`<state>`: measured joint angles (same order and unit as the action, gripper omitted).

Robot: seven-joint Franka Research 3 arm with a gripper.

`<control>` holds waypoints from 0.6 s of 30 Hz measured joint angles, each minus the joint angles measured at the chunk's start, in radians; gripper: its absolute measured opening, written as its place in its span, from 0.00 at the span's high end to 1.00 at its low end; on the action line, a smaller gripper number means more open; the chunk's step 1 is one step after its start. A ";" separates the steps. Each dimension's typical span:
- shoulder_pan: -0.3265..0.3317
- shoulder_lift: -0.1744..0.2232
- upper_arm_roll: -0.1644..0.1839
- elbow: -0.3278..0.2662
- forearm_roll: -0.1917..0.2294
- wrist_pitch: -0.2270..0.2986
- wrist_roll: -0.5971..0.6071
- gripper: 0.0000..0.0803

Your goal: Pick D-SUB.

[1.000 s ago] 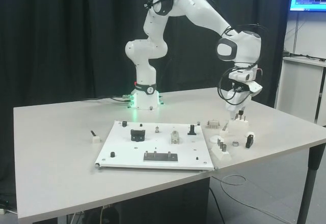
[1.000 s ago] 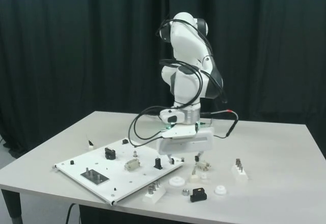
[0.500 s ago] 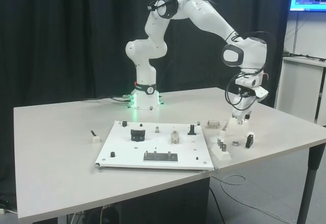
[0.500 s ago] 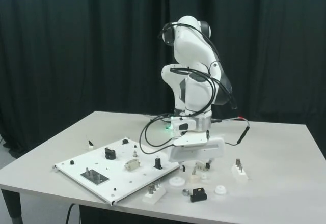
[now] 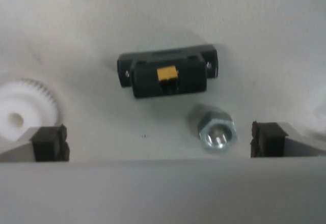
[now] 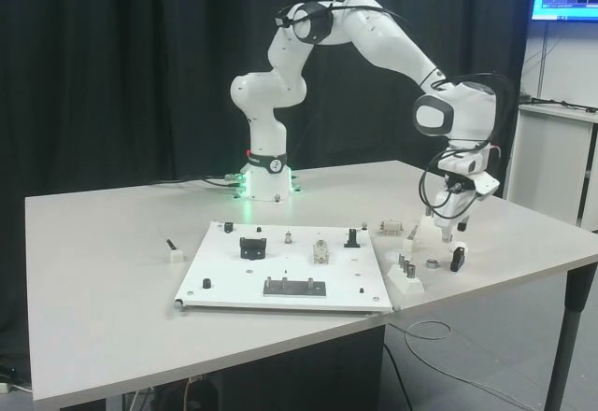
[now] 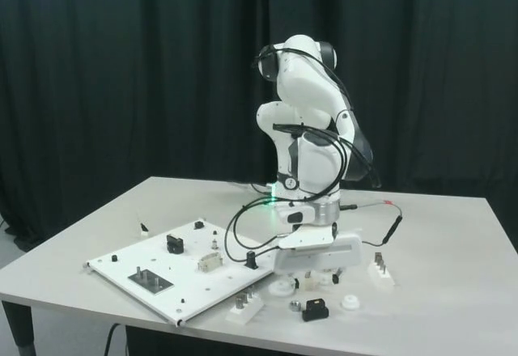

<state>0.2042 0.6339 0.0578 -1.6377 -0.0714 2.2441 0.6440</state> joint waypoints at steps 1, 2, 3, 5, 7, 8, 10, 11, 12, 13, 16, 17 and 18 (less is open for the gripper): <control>0.000 0.006 0.000 0.005 0.001 0.000 0.000 0.00; 0.001 0.011 -0.001 0.011 0.001 0.000 0.000 0.00; 0.001 0.016 -0.001 0.016 0.001 0.000 0.000 0.00; 0.001 0.025 -0.001 0.025 0.002 0.000 0.000 0.00; 0.002 0.034 -0.001 0.033 0.002 0.000 0.000 0.00; 0.002 0.037 -0.001 0.037 0.002 0.000 0.000 0.00; 0.002 0.044 -0.001 0.043 0.002 0.000 0.000 0.00; 0.002 0.046 -0.002 0.046 0.002 0.000 0.000 0.00; 0.002 0.049 -0.002 0.048 0.002 0.000 0.000 0.00; 0.002 0.051 -0.002 0.051 0.002 0.000 0.000 0.00; 0.003 0.057 -0.002 0.055 0.004 0.000 0.000 0.00; 0.003 0.058 -0.002 0.056 0.005 0.000 0.000 0.00; 0.003 0.060 -0.002 0.057 0.006 0.000 0.000 0.00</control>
<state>0.2070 0.6934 0.0556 -1.5807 -0.0656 2.2443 0.6440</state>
